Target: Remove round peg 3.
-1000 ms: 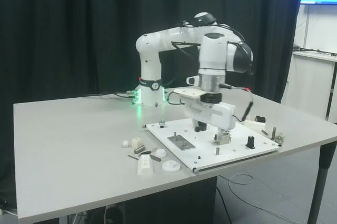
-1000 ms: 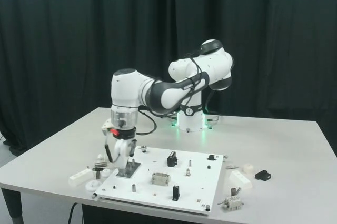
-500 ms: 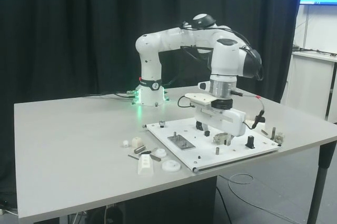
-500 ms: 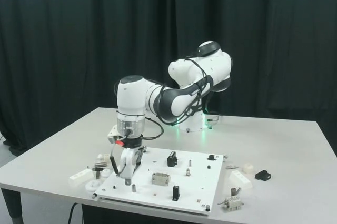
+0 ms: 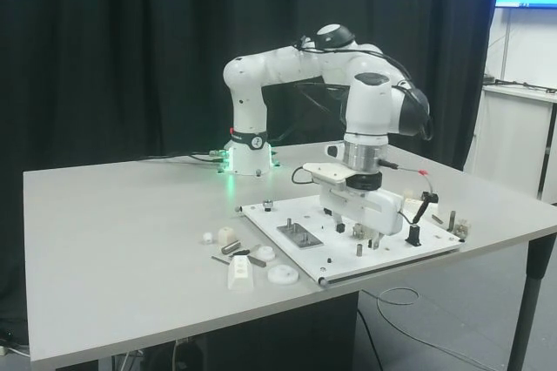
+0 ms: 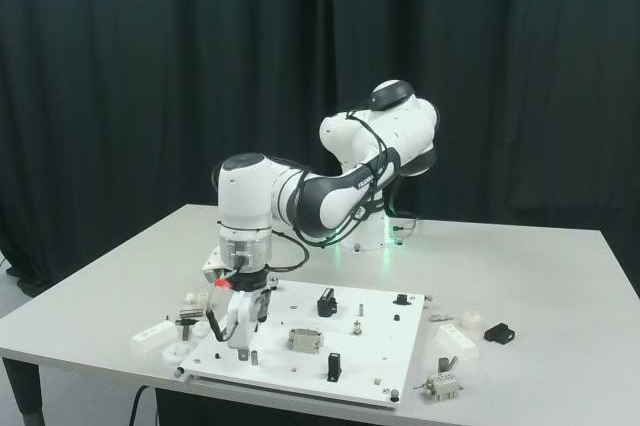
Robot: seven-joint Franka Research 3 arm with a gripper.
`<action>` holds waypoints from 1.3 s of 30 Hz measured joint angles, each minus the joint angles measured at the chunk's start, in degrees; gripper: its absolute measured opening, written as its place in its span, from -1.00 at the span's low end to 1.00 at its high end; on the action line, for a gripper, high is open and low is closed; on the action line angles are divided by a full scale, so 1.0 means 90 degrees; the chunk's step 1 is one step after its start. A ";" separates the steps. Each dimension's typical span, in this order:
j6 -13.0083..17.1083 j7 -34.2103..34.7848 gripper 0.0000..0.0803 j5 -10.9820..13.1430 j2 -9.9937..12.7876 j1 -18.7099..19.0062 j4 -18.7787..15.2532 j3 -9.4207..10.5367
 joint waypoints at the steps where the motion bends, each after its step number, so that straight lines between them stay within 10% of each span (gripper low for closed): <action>1: 0.0000 0.0000 0.99 0.0000 0.0001 -0.0019 0.0022 0.0031; 33: 0.0322 0.0166 0.99 -0.0258 0.0023 -0.0180 0.0275 0.0458; 34: 0.0331 0.0166 0.74 -0.0258 0.0023 -0.0181 0.0275 0.0466; 39: 0.0365 0.0168 0.74 -0.0258 0.0023 -0.0184 0.0275 0.0512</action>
